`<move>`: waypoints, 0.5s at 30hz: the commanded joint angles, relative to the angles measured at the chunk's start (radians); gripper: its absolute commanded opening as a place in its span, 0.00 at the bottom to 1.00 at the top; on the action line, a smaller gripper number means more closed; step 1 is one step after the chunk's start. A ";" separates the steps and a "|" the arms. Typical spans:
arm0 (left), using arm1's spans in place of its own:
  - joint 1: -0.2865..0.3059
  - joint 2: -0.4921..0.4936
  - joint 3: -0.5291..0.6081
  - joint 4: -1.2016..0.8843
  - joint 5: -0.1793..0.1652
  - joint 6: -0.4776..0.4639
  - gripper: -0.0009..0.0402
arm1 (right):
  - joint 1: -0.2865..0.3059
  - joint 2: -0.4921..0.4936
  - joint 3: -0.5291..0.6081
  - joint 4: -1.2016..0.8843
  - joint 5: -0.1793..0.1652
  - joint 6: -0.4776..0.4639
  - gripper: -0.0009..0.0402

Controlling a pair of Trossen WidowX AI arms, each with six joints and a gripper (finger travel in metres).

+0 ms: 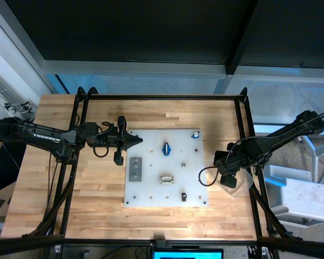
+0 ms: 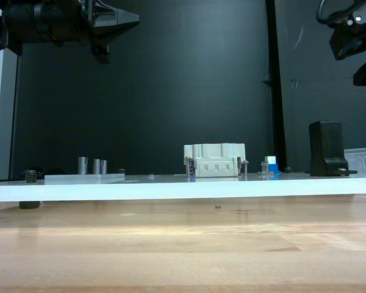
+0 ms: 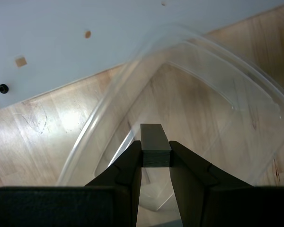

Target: Pick the 16mm bar from the taskboard and place it in the container

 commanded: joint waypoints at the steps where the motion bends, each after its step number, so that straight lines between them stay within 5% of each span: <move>1: 0.000 0.000 0.000 0.000 0.000 0.000 0.02 | 0.000 -0.020 -0.023 -0.005 -0.001 0.021 0.09; 15: 0.000 0.000 0.000 0.000 0.000 0.000 0.02 | 0.000 -0.028 -0.058 -0.005 0.000 0.049 0.14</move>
